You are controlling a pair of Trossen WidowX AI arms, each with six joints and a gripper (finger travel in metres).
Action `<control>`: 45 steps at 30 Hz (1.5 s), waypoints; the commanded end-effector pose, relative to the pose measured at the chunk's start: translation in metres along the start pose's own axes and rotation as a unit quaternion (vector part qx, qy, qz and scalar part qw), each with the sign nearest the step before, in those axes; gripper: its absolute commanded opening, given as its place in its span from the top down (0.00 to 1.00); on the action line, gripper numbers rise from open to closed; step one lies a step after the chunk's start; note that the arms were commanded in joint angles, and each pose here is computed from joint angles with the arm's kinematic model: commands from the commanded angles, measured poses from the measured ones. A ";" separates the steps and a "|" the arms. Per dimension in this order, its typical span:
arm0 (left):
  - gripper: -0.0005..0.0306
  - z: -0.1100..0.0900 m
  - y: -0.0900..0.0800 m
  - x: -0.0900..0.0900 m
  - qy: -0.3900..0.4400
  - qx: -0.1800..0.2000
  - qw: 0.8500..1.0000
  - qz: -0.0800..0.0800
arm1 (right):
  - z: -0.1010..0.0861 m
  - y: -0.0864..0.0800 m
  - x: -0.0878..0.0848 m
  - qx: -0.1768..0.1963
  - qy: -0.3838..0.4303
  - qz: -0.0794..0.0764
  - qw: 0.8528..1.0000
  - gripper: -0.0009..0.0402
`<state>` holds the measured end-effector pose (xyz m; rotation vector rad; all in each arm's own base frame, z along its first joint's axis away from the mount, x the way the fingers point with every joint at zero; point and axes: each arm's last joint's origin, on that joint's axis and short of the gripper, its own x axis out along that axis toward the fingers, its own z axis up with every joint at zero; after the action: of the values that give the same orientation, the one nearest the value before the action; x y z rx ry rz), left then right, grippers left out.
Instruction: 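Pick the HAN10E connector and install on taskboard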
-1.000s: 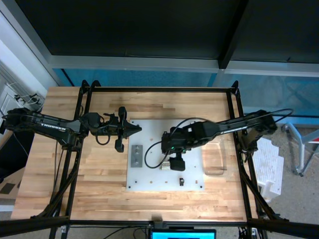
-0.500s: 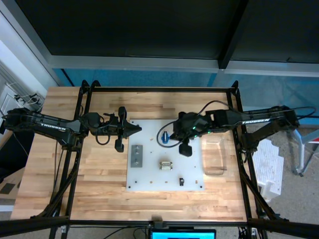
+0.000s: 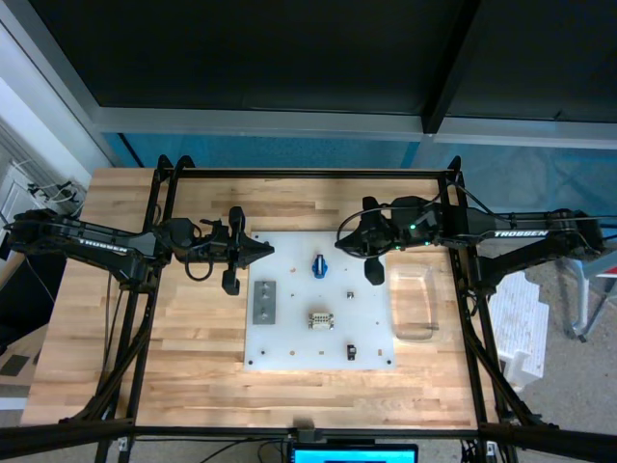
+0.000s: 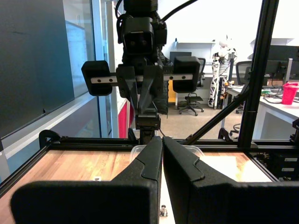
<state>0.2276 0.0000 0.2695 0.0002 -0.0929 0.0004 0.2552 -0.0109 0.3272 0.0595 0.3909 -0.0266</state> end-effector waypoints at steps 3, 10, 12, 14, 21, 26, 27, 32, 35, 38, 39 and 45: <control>0.98 0.000 0.000 0.000 0.000 0.000 1.000 0.000 | -0.005 -0.001 -0.008 0.003 -0.053 0.012 0.999 0.98; 0.98 0.000 0.000 0.000 0.000 0.000 1.000 0.000 | -0.014 -0.001 -0.018 0.006 -0.110 0.016 0.994 0.98; 0.98 0.000 0.000 0.000 0.000 0.000 1.000 0.000 | -0.017 -0.001 -0.021 0.009 -0.124 0.013 0.992 0.98; 0.98 0.000 0.000 0.000 0.000 0.000 1.000 0.000 | -0.020 -0.001 -0.023 0.008 -0.137 0.014 0.990 0.98; 0.98 0.000 0.000 0.000 0.000 0.000 1.000 0.000 | -0.032 -0.003 -0.026 0.022 -0.173 0.004 0.985 0.98; 0.98 0.000 0.000 0.000 0.000 0.000 1.000 0.000 | -0.039 -0.003 -0.027 0.023 -0.180 0.005 0.983 0.98; 0.98 0.000 0.000 0.000 0.000 0.000 1.000 0.000 | -0.040 -0.003 -0.028 0.022 -0.183 0.006 0.983 0.98; 0.98 0.000 0.000 0.000 0.000 0.000 1.000 0.000 | -0.046 -0.003 -0.027 0.022 -0.191 0.006 0.981 0.98; 0.98 0.000 0.000 0.000 0.000 0.000 1.000 0.000 | -0.048 -0.003 -0.027 0.021 -0.195 0.006 0.981 0.98; 0.98 0.000 0.000 0.000 0.000 0.000 1.000 0.000 | -0.050 -0.003 -0.027 0.021 -0.198 0.006 0.980 0.98; 0.98 0.000 0.000 0.000 0.000 0.000 1.000 0.000 | -0.049 -0.003 -0.027 0.020 -0.200 0.006 0.979 0.98; 0.98 0.000 0.000 0.000 0.000 0.000 1.000 0.000 | -0.049 -0.003 -0.027 0.018 -0.201 0.000 0.979 0.98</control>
<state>0.2277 0.0000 0.2694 -0.0002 -0.0925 0.0004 0.2116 -0.0102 0.2922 0.0897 -0.0183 -0.0370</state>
